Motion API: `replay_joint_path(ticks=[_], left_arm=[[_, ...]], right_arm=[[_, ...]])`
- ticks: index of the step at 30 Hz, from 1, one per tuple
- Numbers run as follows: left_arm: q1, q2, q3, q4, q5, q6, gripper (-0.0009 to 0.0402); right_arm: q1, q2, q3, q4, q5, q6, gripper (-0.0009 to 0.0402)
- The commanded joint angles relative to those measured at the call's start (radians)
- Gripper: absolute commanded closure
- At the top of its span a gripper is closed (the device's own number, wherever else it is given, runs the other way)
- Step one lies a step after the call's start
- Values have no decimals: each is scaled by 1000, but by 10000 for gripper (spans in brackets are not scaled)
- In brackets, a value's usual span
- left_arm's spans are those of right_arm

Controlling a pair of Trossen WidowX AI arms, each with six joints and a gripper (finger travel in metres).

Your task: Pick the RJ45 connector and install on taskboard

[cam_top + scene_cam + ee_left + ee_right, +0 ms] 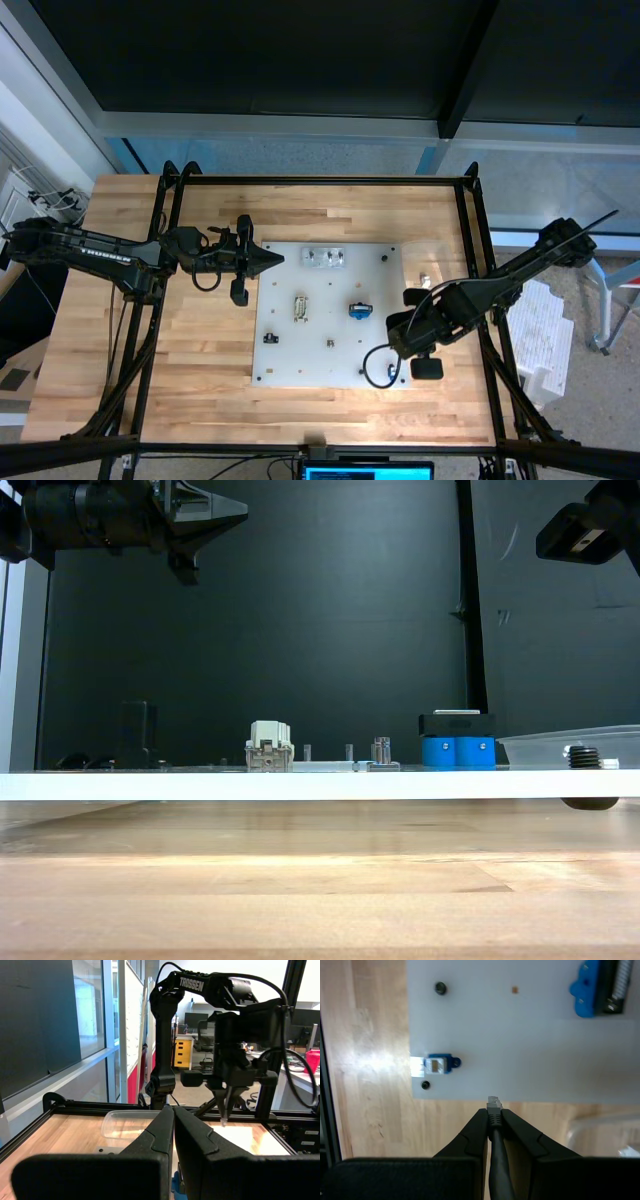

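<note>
The right gripper (493, 1114) is clamped on the RJ45 connector (493, 1103), which is held above the edge of the taskboard (520, 1035), near a blue socket (440, 1064). This grasp is shown clearly by the right wrist view but cannot be made out in the high view. The left gripper (173, 1112) is pressed shut and raised over the taskboard's left edge.

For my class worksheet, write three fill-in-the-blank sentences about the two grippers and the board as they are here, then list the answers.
1. The right gripper, raised above the taskboard, is ___ on the black cable just behind the RJ45 connector.
2. The left gripper, near the taskboard's left edge, holds ___.
3. The white socket on the taskboard sits in a ___ fitting.

Answers: shut; nothing; blue.
</note>
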Motion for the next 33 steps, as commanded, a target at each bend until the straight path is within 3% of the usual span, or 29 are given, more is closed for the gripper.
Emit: replay_joint_path(ticks=[1, 33], left_arm=[[0, 0, 0, 0, 0, 0, 393], [0, 0, 0, 0, 0, 0, 393]], right_arm=[[18, 22, 0, 26, 0, 13, 393], [99, 179, 58, 104, 2, 60, 393]])
